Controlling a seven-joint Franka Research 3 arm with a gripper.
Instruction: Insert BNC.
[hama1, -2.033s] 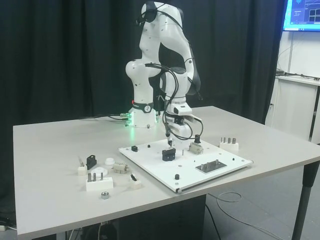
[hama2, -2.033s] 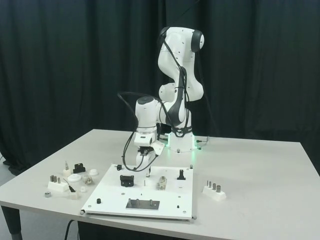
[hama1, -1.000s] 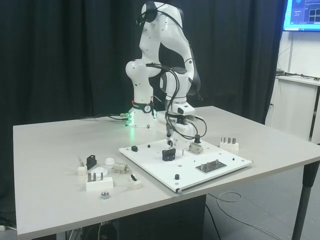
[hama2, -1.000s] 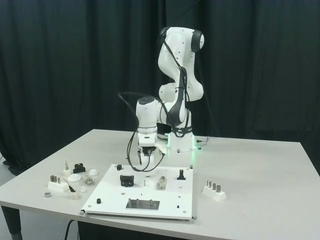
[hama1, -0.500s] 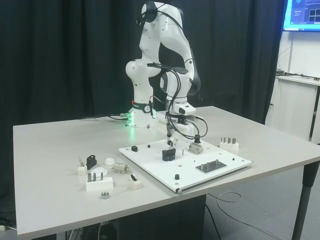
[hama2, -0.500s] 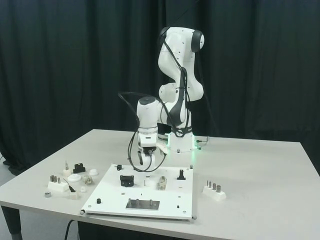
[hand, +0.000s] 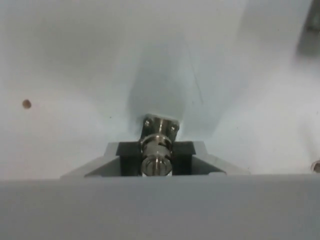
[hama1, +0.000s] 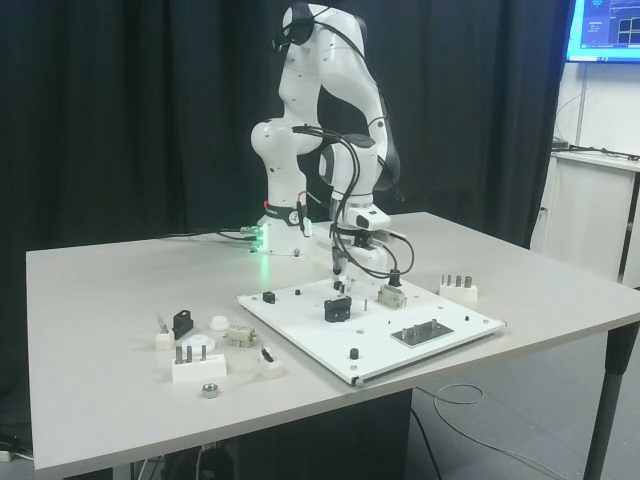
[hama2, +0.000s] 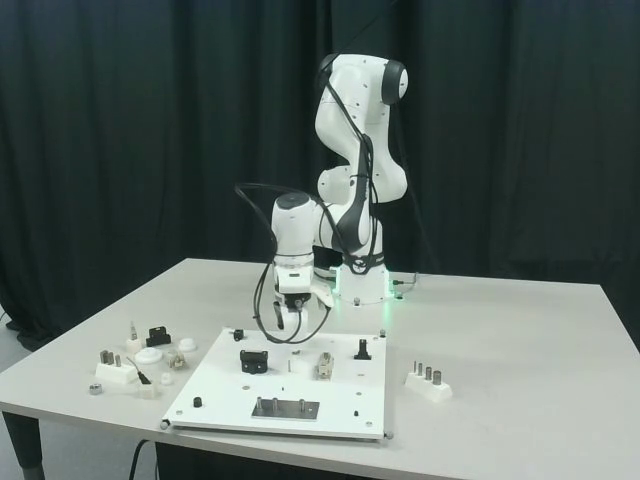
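The BNC connector (hand: 157, 159) is sitting between the gripper's (hand: 157, 172) two fingers, its metal barrel pointing down toward the white board (hand: 90, 75), with its small square flange showing just past the barrel. In the wrist view the black inner faces of the fingers are flanking the barrel closely on both sides, so the gripper appears to be pinching the connector. The board is lying below the fingertips, well lit, with a shadow spreading out beyond the flange and one small hole (hand: 26, 104) off to the side.

In the room views the gripper (hama1: 341, 272) is hanging just above the far half of the white board (hama2: 225, 400), pointing straight down. Just beside and below it a black bracket (hama1: 337, 310) is standing on the board, and a metal connector block (hama1: 390, 296) is resting near it. Farther toward the board's near edge a grey plate with two pegs (hama2: 284, 407) is lying flat. Off the board, small loose parts (hama2: 140, 358) are sitting on the grey table (hama2: 520, 400).
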